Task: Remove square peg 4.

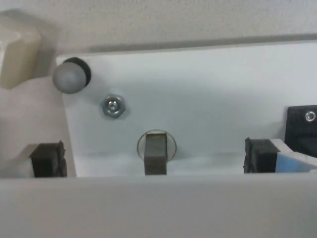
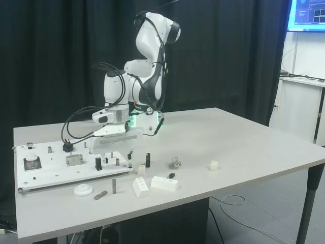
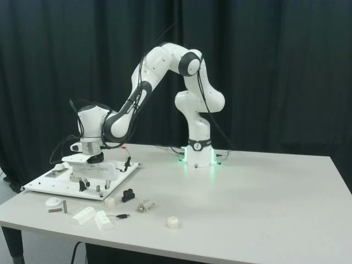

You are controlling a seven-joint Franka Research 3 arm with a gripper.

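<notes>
— Where's the arm (image 3: pixel 144 82) got to?

— It reaches from its base (image 3: pixel 199 156) near the back edge of the desk (image 3: pixel 264 192) across to the white board (image 2: pixel 56 173) at the desk's far end, and the hand (image 1: pixel 153 158) hangs low over that board.

— Has it got hold of anything?

— Not that I can see. From the wrist camera the two black fingertips (image 1: pixel 48 159) stand wide apart, one on each side, and the square peg (image 1: pixel 155 154) sits in the gap between them, touching neither. So: opened wide, empty.

— And the peg itself?

— Dark grey, upright, standing in a round socket in the board. Just beside it there's a hex nut (image 1: pixel 113 106) and, further on, a grey ball knob (image 1: pixel 71 77) near the board's rim.

— What about the loose bits?

— Along the front edge of the desk, off the board: a white disc (image 2: pixel 83 190), a couple of small dark pegs (image 2: pixel 114 186), two white blocks (image 2: pixel 164 183), a small black upright piece (image 2: pixel 148 160), a little metal part (image 2: pixel 176 162), and one small white cube (image 2: pixel 214 164) well apart from the rest.

— Anything else on the board?

— A black cable (image 2: pixel 71 133) loops down to it from the arm, and a grey metal block (image 2: pixel 74 159) sits on it.
</notes>
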